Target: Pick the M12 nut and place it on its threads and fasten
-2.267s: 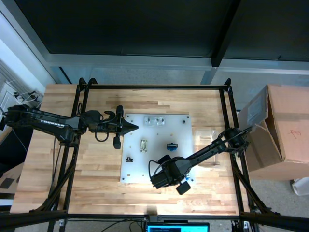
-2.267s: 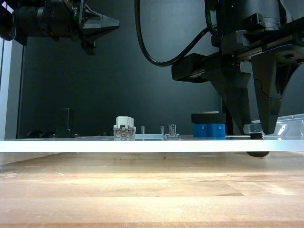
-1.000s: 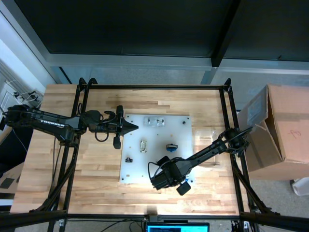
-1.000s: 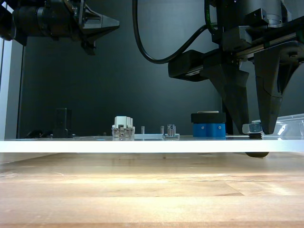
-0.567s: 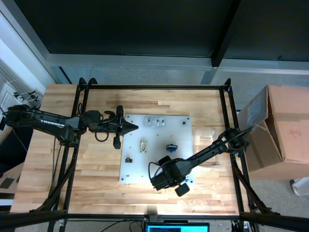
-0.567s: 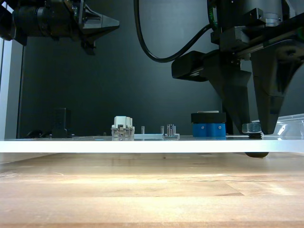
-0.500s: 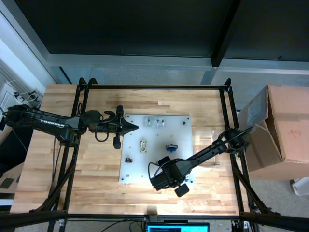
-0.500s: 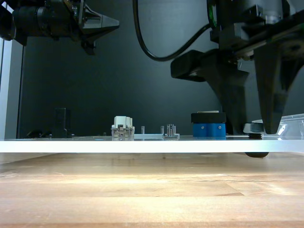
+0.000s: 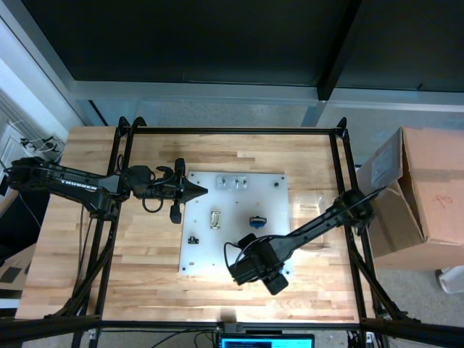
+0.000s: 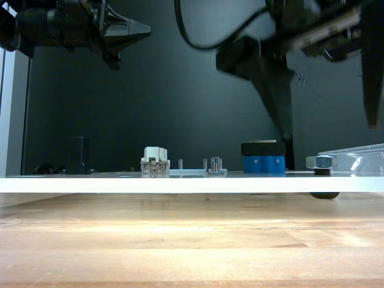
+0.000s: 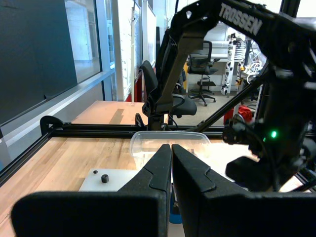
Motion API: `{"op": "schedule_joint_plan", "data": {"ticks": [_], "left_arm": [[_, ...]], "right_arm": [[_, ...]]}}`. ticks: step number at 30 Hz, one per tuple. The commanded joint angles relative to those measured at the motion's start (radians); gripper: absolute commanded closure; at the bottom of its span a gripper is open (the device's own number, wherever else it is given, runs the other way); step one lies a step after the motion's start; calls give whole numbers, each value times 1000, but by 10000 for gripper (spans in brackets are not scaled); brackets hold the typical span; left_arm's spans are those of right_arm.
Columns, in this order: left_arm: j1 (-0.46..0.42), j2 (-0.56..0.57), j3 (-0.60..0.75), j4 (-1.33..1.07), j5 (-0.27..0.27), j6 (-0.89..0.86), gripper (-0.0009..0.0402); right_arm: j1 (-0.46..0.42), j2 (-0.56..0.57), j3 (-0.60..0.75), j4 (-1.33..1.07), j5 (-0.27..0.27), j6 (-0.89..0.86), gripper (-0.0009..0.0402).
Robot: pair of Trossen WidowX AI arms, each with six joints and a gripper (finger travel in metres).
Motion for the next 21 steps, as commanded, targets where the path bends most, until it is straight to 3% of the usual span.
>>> {"op": "schedule_joint_plan", "data": {"ticks": [1, 5, 17, 19, 21], "left_arm": [[0, 0, 0, 0, 0, 0, 393], [0, 0, 0, 0, 0, 0, 393], [0, 0, 0, 0, 0, 0, 393], [0, 0, 0, 0, 0, 0, 393], [0, 0, 0, 0, 0, 0, 393]], "right_arm": [[0, -29, 0, -17, 40, -299, 80], [-2, -39, 0, -47, 92, -663, 75], [9, -38, -1, -13, 79, -1963, 75], [10, -38, -1, -8, 84, -2081, 75], [10, -35, -2, -8, 107, -2091, 75]]}}
